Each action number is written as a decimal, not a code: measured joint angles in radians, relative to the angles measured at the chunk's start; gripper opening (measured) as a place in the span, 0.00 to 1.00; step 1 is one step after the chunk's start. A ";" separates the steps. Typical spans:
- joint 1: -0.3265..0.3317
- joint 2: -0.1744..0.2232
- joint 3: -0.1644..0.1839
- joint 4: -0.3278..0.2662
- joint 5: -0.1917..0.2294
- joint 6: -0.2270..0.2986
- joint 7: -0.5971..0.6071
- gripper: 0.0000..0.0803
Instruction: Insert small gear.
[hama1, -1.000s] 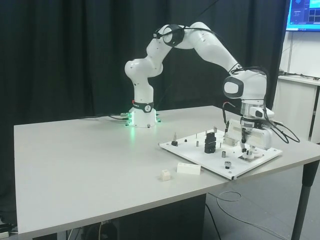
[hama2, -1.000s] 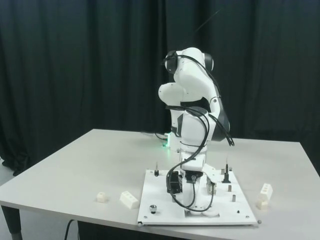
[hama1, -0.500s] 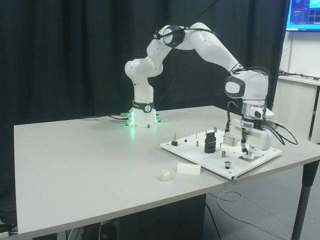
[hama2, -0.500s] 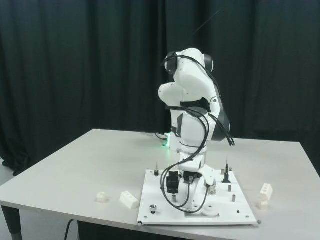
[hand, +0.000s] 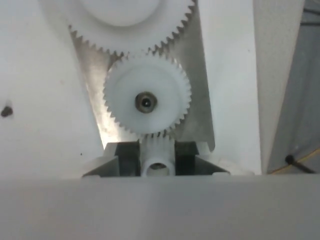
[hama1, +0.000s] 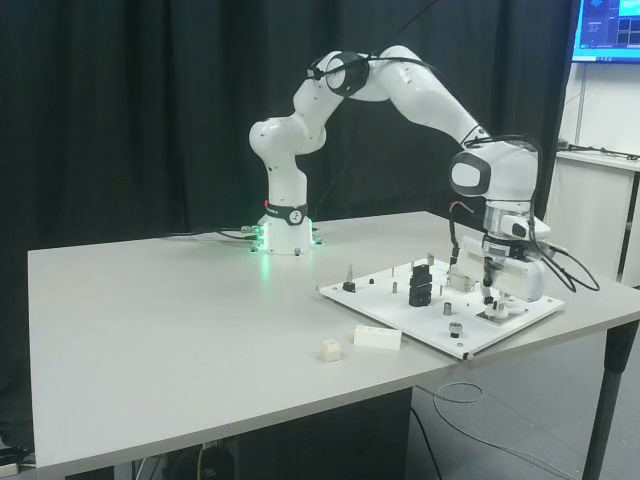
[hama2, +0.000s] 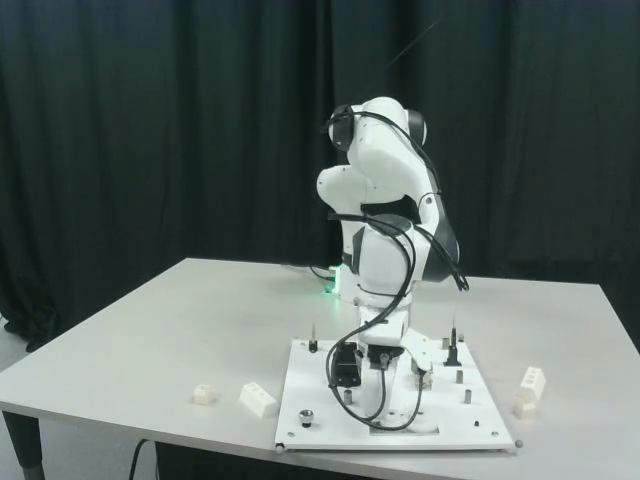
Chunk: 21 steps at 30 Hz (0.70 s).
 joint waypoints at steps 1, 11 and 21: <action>-0.001 0.001 0.000 0.001 0.005 -0.002 -0.016 0.18; -0.010 0.011 0.000 0.024 0.039 -0.032 -0.092 0.18; -0.014 0.013 -0.004 0.028 0.070 -0.035 0.071 0.18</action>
